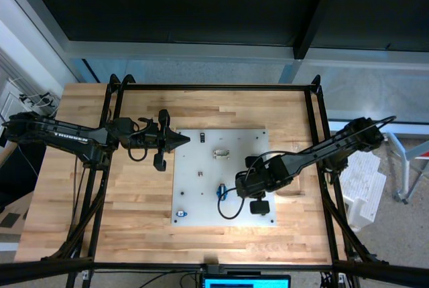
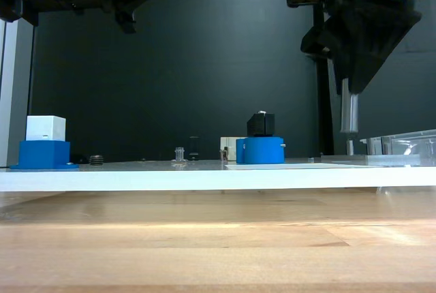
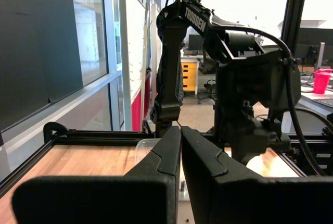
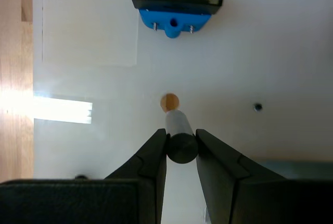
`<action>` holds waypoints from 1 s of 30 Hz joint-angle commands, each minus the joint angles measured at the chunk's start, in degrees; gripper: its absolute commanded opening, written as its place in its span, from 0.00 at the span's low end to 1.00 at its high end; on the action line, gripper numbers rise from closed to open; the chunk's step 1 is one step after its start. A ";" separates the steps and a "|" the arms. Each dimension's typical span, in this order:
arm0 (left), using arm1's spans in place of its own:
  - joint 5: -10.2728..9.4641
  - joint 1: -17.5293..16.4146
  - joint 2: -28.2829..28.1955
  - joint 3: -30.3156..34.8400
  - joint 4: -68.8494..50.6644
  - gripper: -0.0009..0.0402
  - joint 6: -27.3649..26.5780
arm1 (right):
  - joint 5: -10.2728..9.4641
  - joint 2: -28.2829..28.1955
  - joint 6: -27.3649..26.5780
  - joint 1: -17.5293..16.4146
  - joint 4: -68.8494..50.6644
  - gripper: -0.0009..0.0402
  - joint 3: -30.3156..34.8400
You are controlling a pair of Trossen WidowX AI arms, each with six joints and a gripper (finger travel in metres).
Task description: Remove the 16mm cylinder and place in the container
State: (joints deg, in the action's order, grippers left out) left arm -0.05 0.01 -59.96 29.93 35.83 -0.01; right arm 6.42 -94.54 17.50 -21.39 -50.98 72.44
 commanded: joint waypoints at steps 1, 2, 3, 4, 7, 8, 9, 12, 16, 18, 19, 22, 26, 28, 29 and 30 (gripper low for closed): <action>0.02 -0.02 -0.02 0.02 0.00 0.02 0.00 | 0.07 1.51 0.24 -0.13 -0.17 0.08 -0.81; 0.02 -0.02 -0.02 0.02 0.00 0.02 0.00 | 0.07 2.14 0.31 -0.15 -0.20 0.08 -1.29; 0.02 0.00 -0.02 0.02 0.00 0.02 0.02 | 0.09 2.82 0.57 -0.24 -0.17 0.08 -1.92; 0.02 0.00 -0.02 0.02 0.02 0.02 0.00 | 0.09 3.63 0.85 -0.28 -0.17 0.08 -2.60; 0.02 -0.02 -0.02 0.02 0.02 0.02 0.02 | 0.13 6.03 1.60 -0.52 -0.59 0.08 -4.55; 0.02 -0.02 -0.02 0.02 0.00 0.02 0.02 | 0.13 7.02 1.73 -0.68 -0.90 0.08 -5.11; 0.02 -0.02 -0.02 0.02 0.00 0.02 0.02 | 0.13 7.89 1.88 -0.79 -1.11 0.08 -5.77; 0.02 -0.02 -0.02 0.02 0.02 0.02 0.02 | 0.13 10.80 3.08 -1.05 -1.38 0.08 -8.11; 0.02 0.00 -0.02 0.02 0.00 0.02 0.02 | 0.17 14.43 3.52 -1.20 -2.47 0.08 -11.04; 0.02 -0.02 -0.02 0.02 0.00 0.02 0.02 | 0.15 16.33 4.33 -1.27 -2.58 0.08 -12.57; 0.02 -0.02 -0.02 0.02 0.02 0.02 0.02 | 0.17 17.25 4.70 -1.27 -2.67 0.08 -13.27; 0.02 -0.02 -0.02 0.02 0.00 0.02 0.02 | 0.11 19.93 4.79 -1.38 -3.15 0.08 -15.21; 0.02 0.00 -0.02 0.02 0.02 0.02 0.00 | 0.15 23.39 5.20 -1.46 -4.50 0.08 -17.75; 0.02 -0.02 -0.02 0.02 0.02 0.02 0.00 | 0.17 25.14 5.20 -1.51 -5.38 0.08 -18.93; 0.02 0.00 -0.02 0.02 0.02 0.02 0.02 | 0.20 26.10 5.20 -1.51 -5.64 0.08 -19.63; 0.02 0.00 -0.02 0.02 0.02 0.02 0.02 | 0.17 27.06 5.27 -1.53 -5.81 0.08 -20.35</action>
State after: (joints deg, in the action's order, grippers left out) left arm -0.03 0.01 -59.96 29.93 35.83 -0.01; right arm 6.55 -68.53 22.72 -22.87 -56.55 52.90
